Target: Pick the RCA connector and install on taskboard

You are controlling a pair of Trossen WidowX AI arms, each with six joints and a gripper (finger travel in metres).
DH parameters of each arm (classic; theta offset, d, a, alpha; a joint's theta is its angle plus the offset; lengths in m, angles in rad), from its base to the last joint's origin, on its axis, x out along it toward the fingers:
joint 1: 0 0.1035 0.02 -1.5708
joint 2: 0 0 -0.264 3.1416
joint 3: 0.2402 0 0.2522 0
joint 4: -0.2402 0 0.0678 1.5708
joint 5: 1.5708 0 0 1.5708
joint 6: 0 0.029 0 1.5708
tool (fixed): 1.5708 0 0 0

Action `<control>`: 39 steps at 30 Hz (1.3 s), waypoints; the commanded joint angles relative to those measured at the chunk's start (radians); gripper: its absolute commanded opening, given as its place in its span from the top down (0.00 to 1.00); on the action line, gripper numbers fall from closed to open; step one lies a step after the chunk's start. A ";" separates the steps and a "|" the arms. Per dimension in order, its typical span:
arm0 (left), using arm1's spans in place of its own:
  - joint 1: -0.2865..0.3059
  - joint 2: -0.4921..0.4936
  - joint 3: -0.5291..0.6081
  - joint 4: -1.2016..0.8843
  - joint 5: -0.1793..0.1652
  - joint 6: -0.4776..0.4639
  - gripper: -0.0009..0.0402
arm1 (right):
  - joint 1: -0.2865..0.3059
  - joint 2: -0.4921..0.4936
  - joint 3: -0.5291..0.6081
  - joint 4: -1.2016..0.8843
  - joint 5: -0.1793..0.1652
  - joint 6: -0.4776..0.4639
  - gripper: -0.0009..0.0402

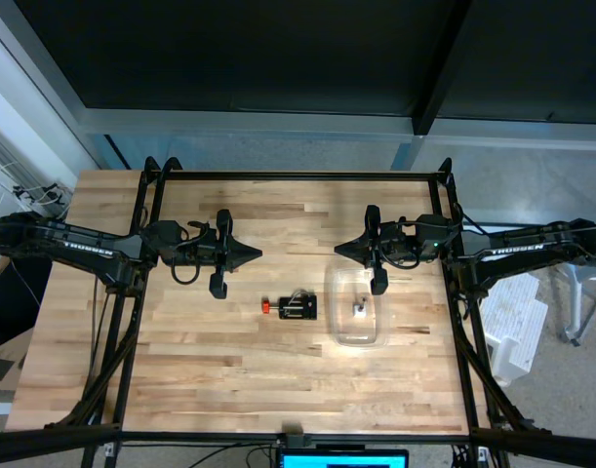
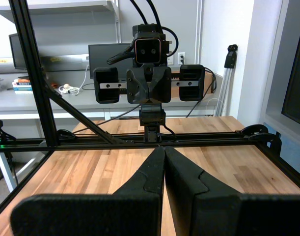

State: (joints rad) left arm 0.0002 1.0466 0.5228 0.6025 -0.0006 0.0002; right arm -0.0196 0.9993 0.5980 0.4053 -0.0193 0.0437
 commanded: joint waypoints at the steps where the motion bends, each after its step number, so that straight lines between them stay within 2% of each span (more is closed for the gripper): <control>1: 0.000 0.000 0.000 0.000 0.000 0.000 0.98 | 0.001 0.000 0.000 0.000 -0.001 0.001 0.98; 15: 0.000 0.001 0.000 0.000 0.000 0.000 0.98 | 0.001 0.000 0.000 0.000 0.000 0.006 0.98; 19: 0.000 0.000 0.000 0.000 0.000 0.000 0.98 | 0.001 0.000 0.000 -0.021 0.007 0.032 0.98; 20: 0.000 0.001 0.000 0.000 0.000 0.000 0.98 | 0.002 -0.001 0.001 -0.040 0.021 0.037 0.98; 21: 0.000 0.000 0.000 0.000 0.000 0.000 0.98 | 0.003 -0.003 0.005 -0.072 0.030 0.040 0.98; 26: 0.000 0.001 0.000 0.000 0.000 0.000 0.98 | 0.011 -0.004 0.053 -0.279 0.029 0.050 0.98; 33: 0.000 0.001 0.000 0.000 0.000 0.000 0.98 | 0.058 -0.004 0.168 -0.599 0.038 0.050 0.98; 36: 0.000 0.001 0.000 0.000 0.000 0.000 0.98 | 0.101 -0.004 0.221 -0.754 0.066 0.055 0.98; 39: 0.000 0.001 0.000 0.000 0.000 0.000 0.98 | 0.151 0.001 0.266 -0.904 0.120 0.079 0.98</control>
State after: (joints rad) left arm -0.0002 1.0470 0.5228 0.6029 -0.0006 -0.0002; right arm 0.1123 0.9958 0.8452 -0.4362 0.0780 0.1078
